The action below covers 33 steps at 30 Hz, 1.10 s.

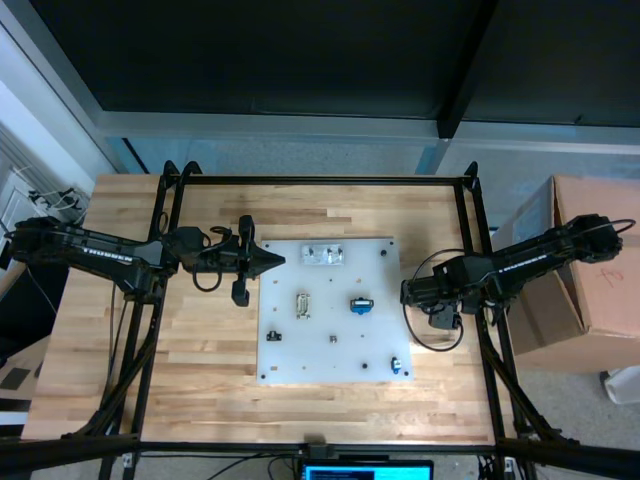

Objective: Pick the M12 nut and place it on its threads and fasten

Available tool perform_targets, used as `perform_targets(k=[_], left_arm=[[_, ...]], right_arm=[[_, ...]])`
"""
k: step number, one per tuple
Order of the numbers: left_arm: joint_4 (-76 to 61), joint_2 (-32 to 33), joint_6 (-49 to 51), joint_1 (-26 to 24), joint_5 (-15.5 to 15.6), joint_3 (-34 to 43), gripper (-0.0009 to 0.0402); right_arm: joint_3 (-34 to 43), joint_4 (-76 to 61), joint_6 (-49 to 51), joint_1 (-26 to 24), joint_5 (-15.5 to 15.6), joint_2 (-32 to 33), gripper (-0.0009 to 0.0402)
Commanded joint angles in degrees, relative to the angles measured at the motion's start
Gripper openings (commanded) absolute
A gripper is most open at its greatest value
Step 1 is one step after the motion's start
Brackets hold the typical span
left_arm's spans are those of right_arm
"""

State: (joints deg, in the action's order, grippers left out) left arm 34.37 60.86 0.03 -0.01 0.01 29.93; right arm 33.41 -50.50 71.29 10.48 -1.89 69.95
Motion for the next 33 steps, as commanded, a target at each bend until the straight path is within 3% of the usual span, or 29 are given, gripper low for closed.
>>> perform_targets(k=[1, 10, 24, 33], left_arm=[[0.02, 0.0, 0.0, 0.0, 0.0, 0.02, 0.0], [0.02, 0.0, 0.0, 0.0, 0.0, 0.02, 0.0], [0.02, 0.0, 0.0, 0.02, 0.0, 0.02, 0.0], [0.02, 0.0, 0.0, 0.0, 0.0, 0.02, 0.0]], right_arm=[[-0.02, 0.02, -0.09, -0.02, -0.02, 0.0, 0.0156], [-0.07, 0.09, -0.07, -0.13, -0.02, 0.0, 0.0155], [-2.84, 2.62, -0.33, -1.53, -0.63, 0.0, 0.0119], [-2.4, 2.86, -0.35, -1.88, -1.79, -0.59, 0.0056]])
